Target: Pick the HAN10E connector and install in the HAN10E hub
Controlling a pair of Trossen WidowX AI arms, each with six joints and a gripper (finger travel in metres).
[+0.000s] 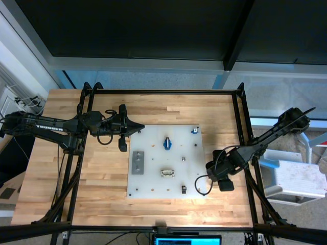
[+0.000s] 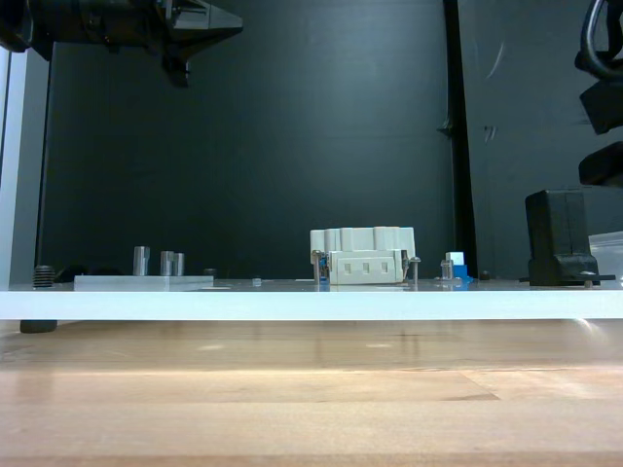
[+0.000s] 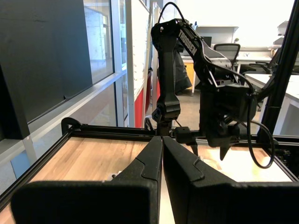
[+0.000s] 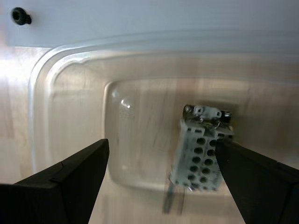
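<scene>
Judging from its moulded plastic body, the HAN10E connector [image 4: 198, 156] should be light, stiff and a little slick, with a small metal clamp at one end and rows of pin holes on its face. It is best taken across its two long smooth flanks, near mid-length, keeping clear of the pin face and the metal end. A firm pinch should not hurt it, though a skewed one could let it twist.

It lies in a shallow clear tray [image 4: 42, 93] on the desk [image 1: 102, 204], just off the white plate [image 1: 153, 184] at about 4 o'clock from the plate's centre. The right gripper [image 4: 161, 147] hangs over it with fingers [image 4: 70, 182] spread wide. The block sits between them but close to one finger, so I would centre before closing. The tray's glossy floor may let the block slide if it is nudged.

The HAN10E hub [image 1: 167, 174] is fixed to the plate at about 6 o'clock from its centre, empty face up.

The left gripper [image 1: 138, 127] is held high off the plate's 10 o'clock corner, fingers pressed together, holding nothing.

"TROSSEN" reads in white on the left arm [image 1: 48, 127] and again on the right arm [image 3: 187, 42]. No marking on the connector is legible.
</scene>
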